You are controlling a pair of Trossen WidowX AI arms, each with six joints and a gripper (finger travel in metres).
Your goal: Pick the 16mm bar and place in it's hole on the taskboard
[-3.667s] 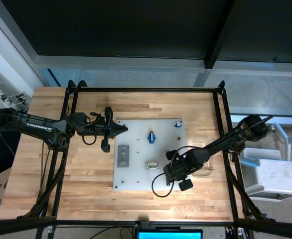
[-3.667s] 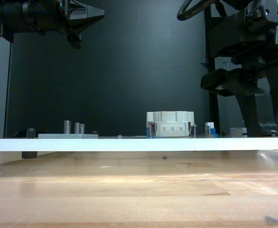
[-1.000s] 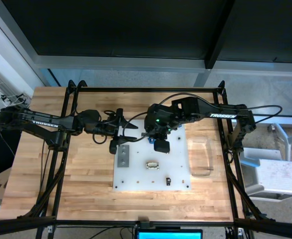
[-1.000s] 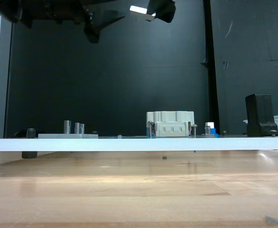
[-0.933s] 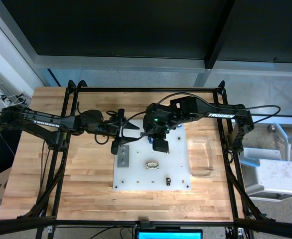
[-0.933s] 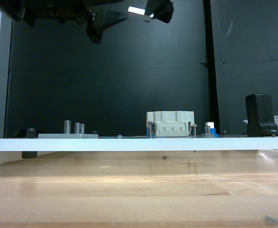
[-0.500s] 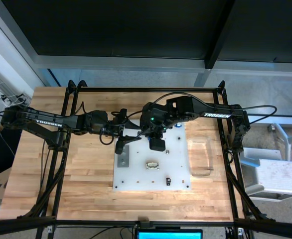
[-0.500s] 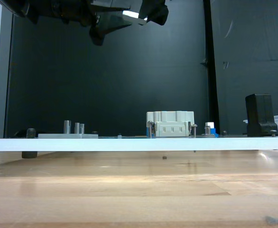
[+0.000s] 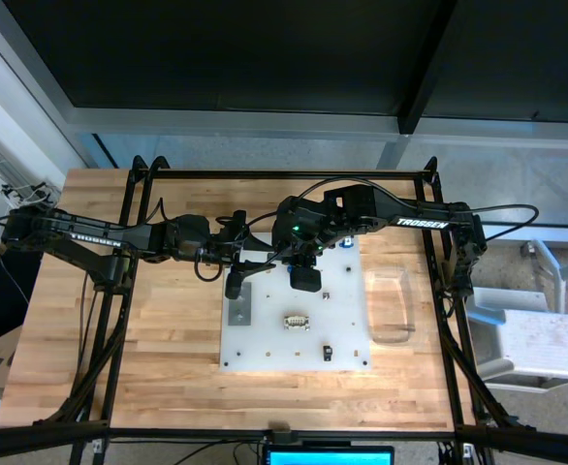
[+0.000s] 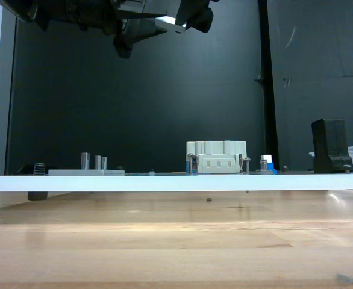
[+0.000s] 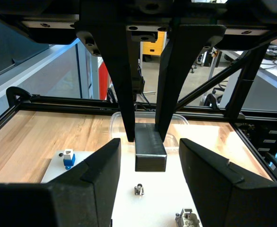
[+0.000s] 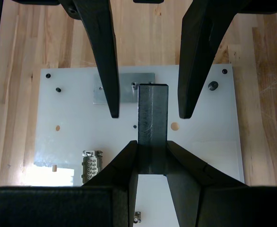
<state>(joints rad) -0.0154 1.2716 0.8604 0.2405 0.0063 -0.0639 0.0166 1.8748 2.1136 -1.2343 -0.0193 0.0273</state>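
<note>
The 16mm bar [image 12: 152,125] is a black square-section bar, held in the air above the white task board [image 9: 344,320]. My right gripper [image 12: 152,144] is shut on one end of it, its fingers [image 11: 122,85] pressed against both sides. My left gripper [image 11: 150,142] faces it from the other side. Its fingers [image 12: 103,61] straddle the bar's free end, open, with a gap on each side. In the high view the left gripper [image 9: 255,262] and right gripper [image 9: 280,259] meet over the board's far left part. The bar is clear of any seat.
A grey metal block [image 9: 238,308] with pegs [image 10: 95,161] sits on the board's left side. A white connector [image 10: 215,156], a blue part [image 9: 345,243] and a small black part [image 9: 329,352] also stand on the board. A clear plastic tub [image 9: 391,310] lies to its right.
The left gripper has moved right until its fingers straddle the bar's free end, and they have narrowed. The right gripper, still holding the bar, has shifted slightly left.
</note>
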